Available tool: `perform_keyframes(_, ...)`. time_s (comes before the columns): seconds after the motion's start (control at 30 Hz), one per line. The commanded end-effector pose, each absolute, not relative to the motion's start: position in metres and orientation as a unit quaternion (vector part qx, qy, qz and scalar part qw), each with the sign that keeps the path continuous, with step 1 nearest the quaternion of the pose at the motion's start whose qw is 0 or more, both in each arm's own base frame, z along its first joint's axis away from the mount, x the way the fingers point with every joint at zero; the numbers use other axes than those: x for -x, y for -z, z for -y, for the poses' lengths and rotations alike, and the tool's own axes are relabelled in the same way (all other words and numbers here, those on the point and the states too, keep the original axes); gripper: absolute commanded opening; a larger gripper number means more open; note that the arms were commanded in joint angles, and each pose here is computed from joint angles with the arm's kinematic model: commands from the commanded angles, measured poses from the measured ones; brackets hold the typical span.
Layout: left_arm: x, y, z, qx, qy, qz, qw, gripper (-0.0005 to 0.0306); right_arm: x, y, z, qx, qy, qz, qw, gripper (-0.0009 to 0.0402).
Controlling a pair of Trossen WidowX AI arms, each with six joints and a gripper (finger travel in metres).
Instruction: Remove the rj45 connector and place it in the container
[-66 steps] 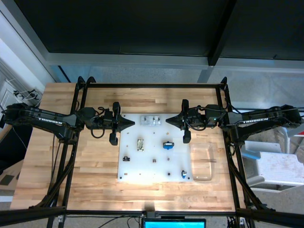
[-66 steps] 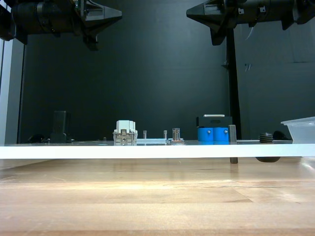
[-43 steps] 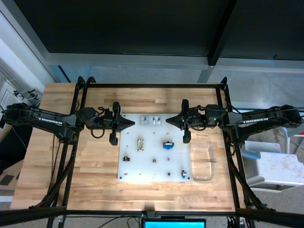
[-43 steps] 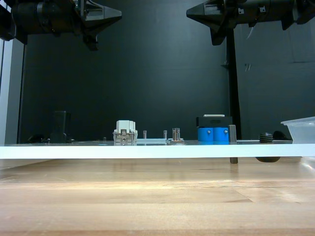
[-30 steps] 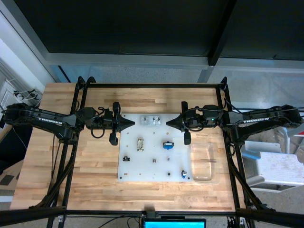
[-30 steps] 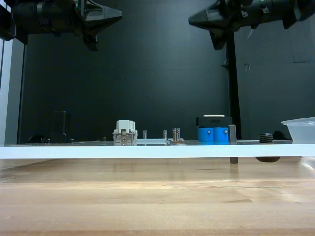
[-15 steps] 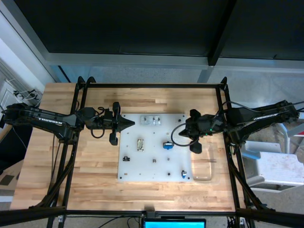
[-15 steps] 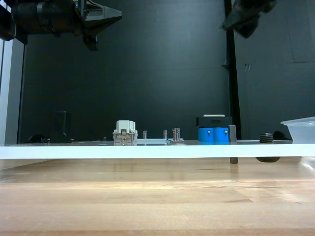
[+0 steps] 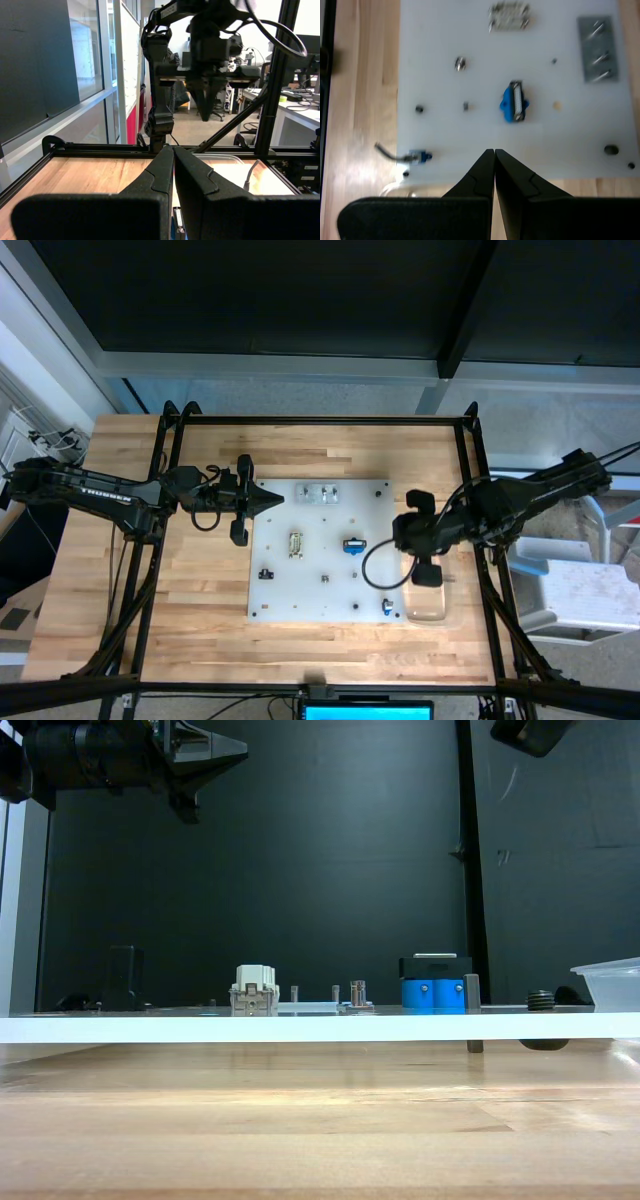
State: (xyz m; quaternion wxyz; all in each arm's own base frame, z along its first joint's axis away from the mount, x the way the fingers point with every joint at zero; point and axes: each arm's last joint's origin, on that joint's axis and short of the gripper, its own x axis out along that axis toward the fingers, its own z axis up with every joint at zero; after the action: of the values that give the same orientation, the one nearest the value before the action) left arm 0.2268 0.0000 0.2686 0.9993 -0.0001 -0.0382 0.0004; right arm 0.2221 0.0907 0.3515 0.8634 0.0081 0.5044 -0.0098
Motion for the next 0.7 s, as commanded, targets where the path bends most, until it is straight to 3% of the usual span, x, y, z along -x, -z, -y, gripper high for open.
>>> perform_keyframes(0.03, -0.2269, -0.2685, 0.0, 0.0001, -0.0002, 0.038, 0.99928, 0.0001, -0.226, -0.347, -0.102, -0.011, -0.002, -0.526, 0.85, 0.0)
perform_keyframes(0.5, -0.2269, -0.2685, -0.0001, 0.0001, -0.0004, 0.038, 0.99928, 0.0001, -0.227, -0.318, -0.155, -0.003, -0.026, -0.574, 0.818, 0.0)
perform_keyframes(0.7, -0.2269, -0.2685, 0.0, 0.0001, -0.0002, 0.038, 0.99928, 0.0001, -0.23, -0.306, -0.171, -0.047, -0.017, -0.596, 0.801, 0.0)
